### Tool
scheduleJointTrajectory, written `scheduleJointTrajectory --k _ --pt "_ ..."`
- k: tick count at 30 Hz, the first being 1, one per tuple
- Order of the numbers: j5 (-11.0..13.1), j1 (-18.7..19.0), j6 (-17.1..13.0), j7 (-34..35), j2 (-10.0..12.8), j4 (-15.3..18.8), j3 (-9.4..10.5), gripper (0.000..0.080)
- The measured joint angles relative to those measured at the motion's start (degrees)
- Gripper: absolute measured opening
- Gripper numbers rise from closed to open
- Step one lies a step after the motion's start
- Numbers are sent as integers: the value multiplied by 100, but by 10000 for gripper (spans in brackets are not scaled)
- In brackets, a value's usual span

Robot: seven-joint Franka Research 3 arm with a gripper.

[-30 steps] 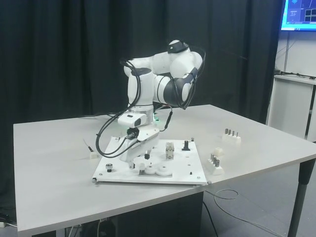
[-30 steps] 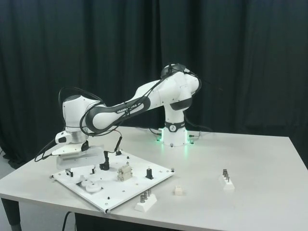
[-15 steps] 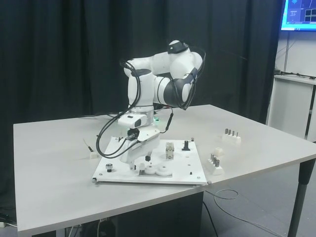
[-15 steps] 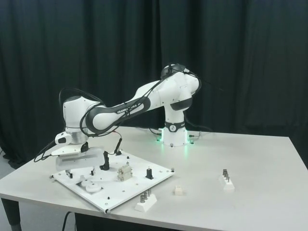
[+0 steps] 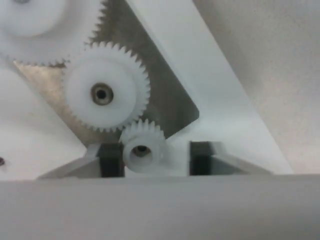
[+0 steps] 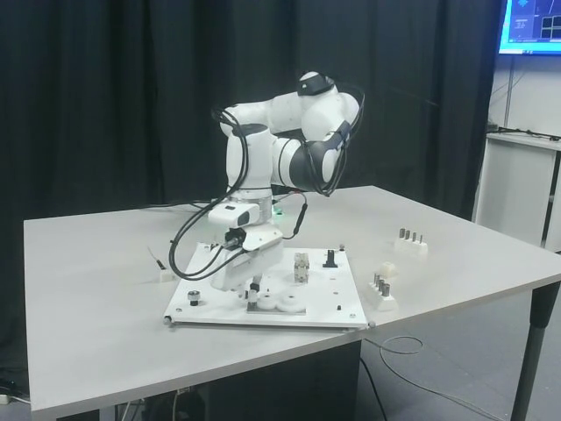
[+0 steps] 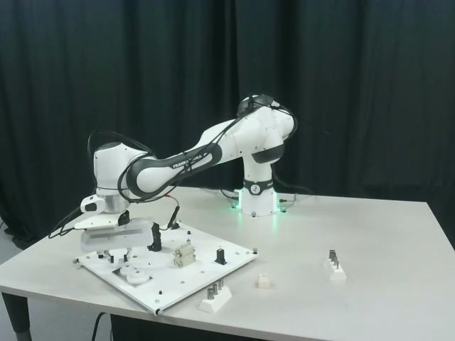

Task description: Insert small gear.

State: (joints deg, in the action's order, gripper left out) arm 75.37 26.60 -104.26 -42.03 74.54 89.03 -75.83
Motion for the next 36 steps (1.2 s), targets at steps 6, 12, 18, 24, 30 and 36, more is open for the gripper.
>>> scheduleJointTrajectory --k 6,12,18,24,30,36 --pt "1 58 65 3 -18 59 -18 237" --pt "2 78 57 19 -18 80 -28 146" --pt "2 78 38 -42 -15 81 -21 146" --pt "4 76 16 -277 -10 81 -7 146" --pt "5 76 16 -442 -10 79 -8 146" --pt "5 76 16 -715 -10 78 -8 145"
